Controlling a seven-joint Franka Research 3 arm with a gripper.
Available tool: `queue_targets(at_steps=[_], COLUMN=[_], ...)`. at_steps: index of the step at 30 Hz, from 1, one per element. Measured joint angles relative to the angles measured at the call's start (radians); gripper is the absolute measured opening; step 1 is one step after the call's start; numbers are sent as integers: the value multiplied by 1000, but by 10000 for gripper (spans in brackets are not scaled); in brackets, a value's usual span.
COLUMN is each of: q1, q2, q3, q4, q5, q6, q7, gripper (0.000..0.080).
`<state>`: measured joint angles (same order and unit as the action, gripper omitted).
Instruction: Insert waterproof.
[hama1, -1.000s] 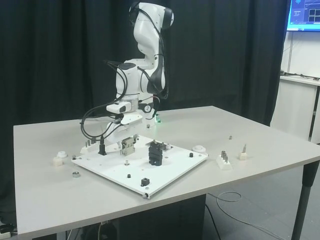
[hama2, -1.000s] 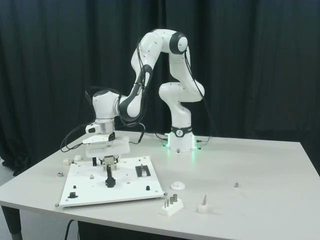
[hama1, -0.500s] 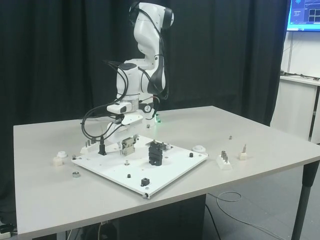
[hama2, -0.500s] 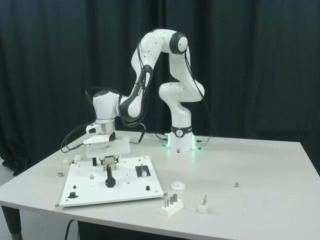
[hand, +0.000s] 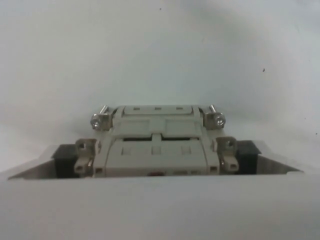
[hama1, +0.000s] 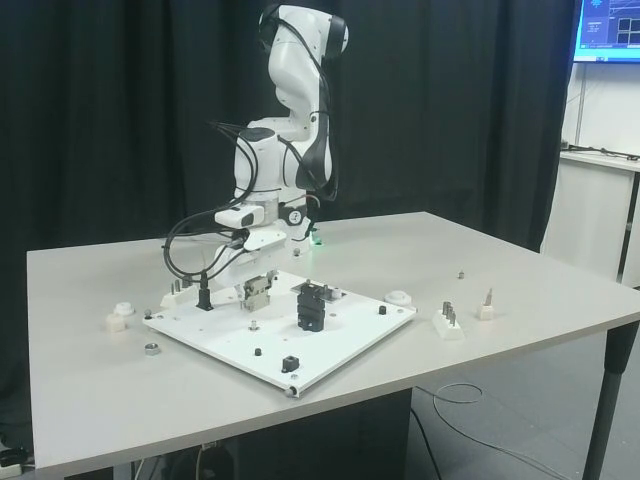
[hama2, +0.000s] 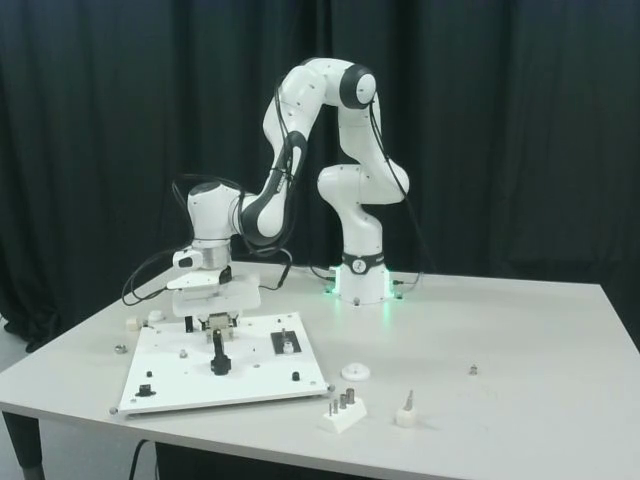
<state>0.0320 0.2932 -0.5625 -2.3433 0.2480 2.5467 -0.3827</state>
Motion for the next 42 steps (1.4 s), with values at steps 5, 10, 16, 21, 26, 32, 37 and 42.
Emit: queue_targets(at_steps=[5, 10, 16, 21, 26, 32, 37, 42], q1=[0, 3, 6, 6, 6, 5, 5, 5], q2=[-1, -2, -15, -46, -85, -123, -134, -134], q3=[-1, -1, -1, -6, -21, -40, -52, -60], q4=[-3, -6, -6, -6, -3, 5, 21, 34], q5=[1, 0, 0, -3, -25, -62, -87, -107], q6=[0, 0, -2, -10, -35, -60, -74, -79], q7=[29, 35, 35, 35, 41, 68, 121, 171], gripper=[627, 757, 757, 798, 799, 800, 800, 800])
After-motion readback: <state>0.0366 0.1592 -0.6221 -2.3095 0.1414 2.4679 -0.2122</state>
